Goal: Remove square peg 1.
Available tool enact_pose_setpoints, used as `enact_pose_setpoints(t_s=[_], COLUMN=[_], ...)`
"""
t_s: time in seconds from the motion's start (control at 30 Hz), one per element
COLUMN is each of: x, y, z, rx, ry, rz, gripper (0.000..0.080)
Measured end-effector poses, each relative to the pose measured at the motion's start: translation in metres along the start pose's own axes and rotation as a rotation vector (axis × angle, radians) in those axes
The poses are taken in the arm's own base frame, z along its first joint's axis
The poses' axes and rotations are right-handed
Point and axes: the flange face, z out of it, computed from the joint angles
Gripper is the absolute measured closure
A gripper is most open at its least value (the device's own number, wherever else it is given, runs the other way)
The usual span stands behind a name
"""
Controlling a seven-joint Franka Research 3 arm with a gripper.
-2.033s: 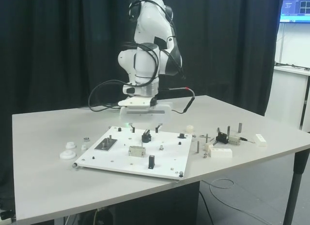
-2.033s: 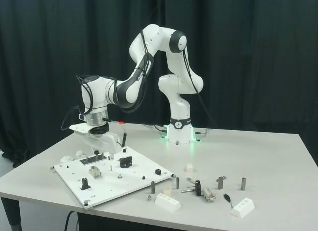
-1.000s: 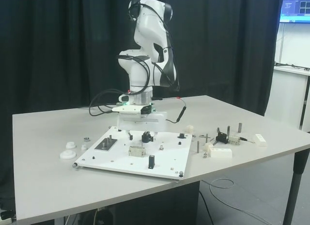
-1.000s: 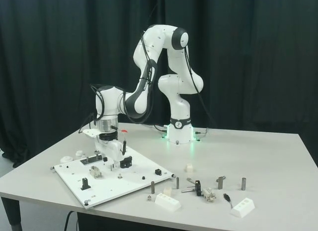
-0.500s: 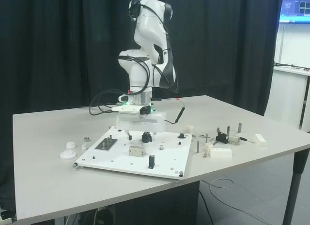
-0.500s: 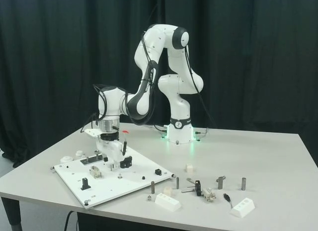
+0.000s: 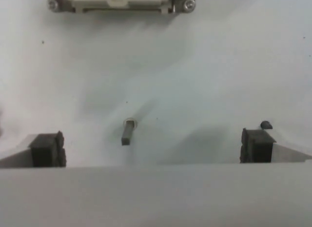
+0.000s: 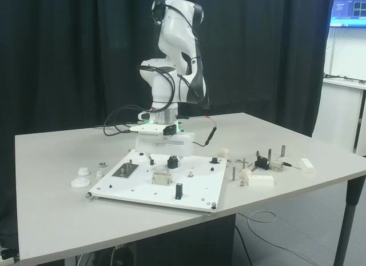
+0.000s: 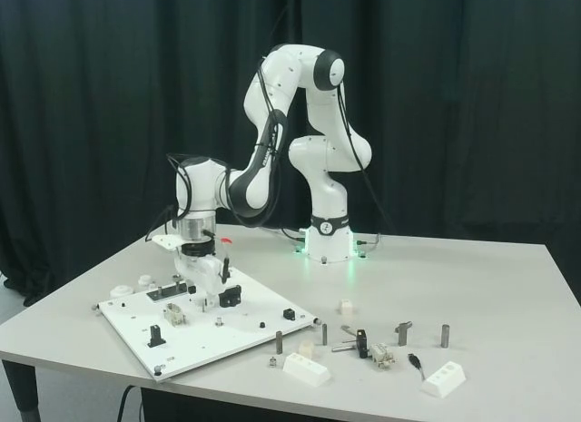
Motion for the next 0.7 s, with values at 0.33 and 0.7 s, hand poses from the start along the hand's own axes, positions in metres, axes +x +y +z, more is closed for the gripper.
enact_pose_setpoints(t_s=[0.33, 0.7], x=[0.0, -0.001], y=[-0.01, -0.016], z=[0.004, 0.01], rx=[-0.013, -0.026], ry=[0.004, 0.006], rz=[-0.035, -0.045], gripper=[0.0003, 0.0003])
